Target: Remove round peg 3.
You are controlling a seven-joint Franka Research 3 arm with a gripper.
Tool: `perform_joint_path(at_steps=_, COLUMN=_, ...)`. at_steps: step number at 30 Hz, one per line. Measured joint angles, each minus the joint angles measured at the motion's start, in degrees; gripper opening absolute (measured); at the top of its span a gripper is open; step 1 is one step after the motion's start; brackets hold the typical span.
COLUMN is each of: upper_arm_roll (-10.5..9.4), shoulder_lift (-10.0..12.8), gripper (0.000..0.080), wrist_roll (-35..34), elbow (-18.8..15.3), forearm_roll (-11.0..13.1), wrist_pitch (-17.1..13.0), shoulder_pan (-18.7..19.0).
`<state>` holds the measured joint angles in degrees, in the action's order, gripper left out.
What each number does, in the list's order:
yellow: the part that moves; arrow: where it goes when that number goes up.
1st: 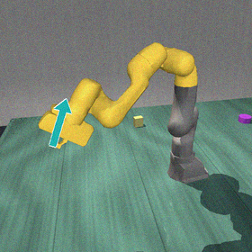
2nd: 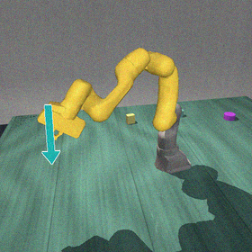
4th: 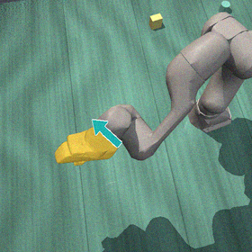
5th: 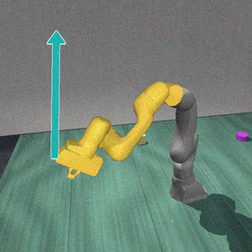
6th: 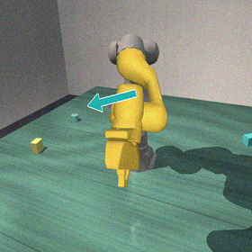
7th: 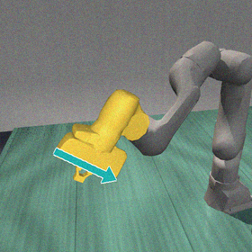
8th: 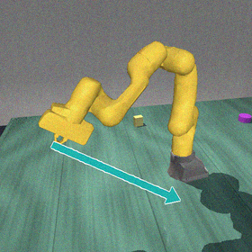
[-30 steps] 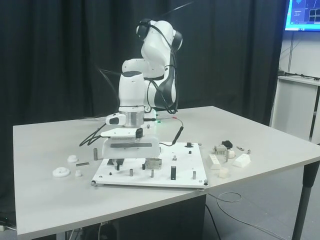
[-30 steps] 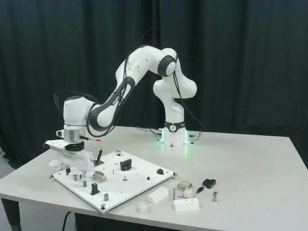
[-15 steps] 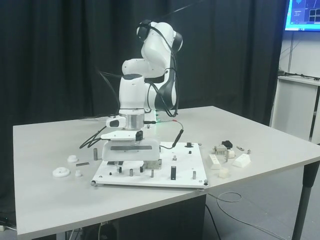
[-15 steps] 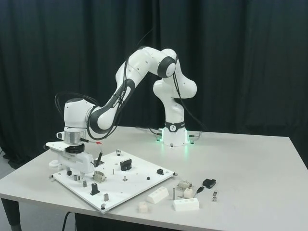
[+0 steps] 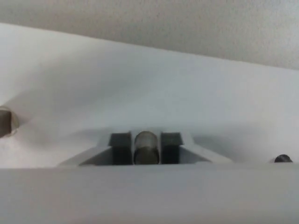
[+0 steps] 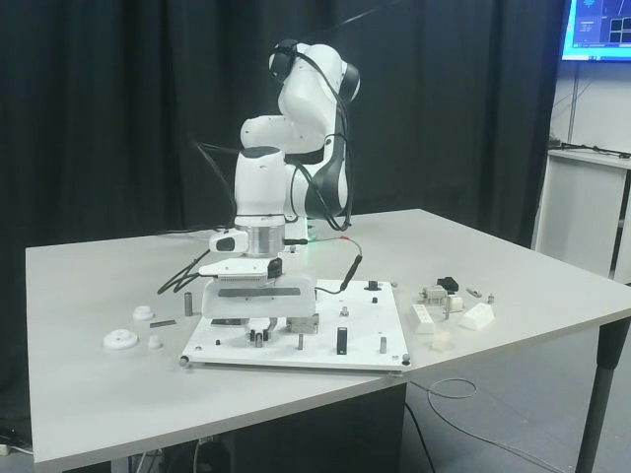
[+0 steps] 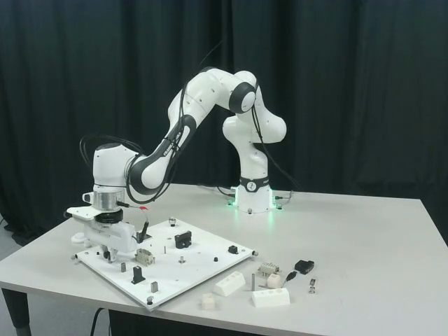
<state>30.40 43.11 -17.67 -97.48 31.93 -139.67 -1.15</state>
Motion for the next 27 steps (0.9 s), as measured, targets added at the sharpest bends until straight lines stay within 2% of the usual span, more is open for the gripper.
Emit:
perform_joint_path(at_steps=1, upper_arm_roll=0.00, shoulder_lift=0.0, gripper=0.0418, wrist_roll=0.0, elbow=0.0, forearm_roll=0.0, wrist_pitch=0.0, shoulder_pan=0.0)
perform_joint_path(at_steps=2, upper_arm_roll=0.00, shoulder_lift=0.0, gripper=0.0218, wrist_roll=0.0, elbow=0.0, forearm_roll=0.0, wrist_pitch=0.0, shoulder_pan=0.0)
perform_joint_path(at_steps=3, upper_arm_roll=0.00, shoulder_lift=0.0, gripper=0.0104, wrist_roll=0.0, elbow=0.0, forearm_roll=0.0, wrist_pitch=0.0, shoulder_pan=0.0)
perform_joint_path(at_steps=19, upper_arm_roll=0.06, shoulder_lift=-0.1, gripper=0.0104, wrist_roll=0.0, elbow=0.1, forearm_roll=0.0, wrist_pitch=0.3, shoulder_pan=0.0)
perform_joint_path(at_steps=27, upper_arm_roll=0.72, shoulder_lift=-1.7, gripper=0.0100, wrist_roll=0.0, elbow=0.2, forearm_roll=-0.5, wrist_pitch=2.3, shoulder_pan=0.1)
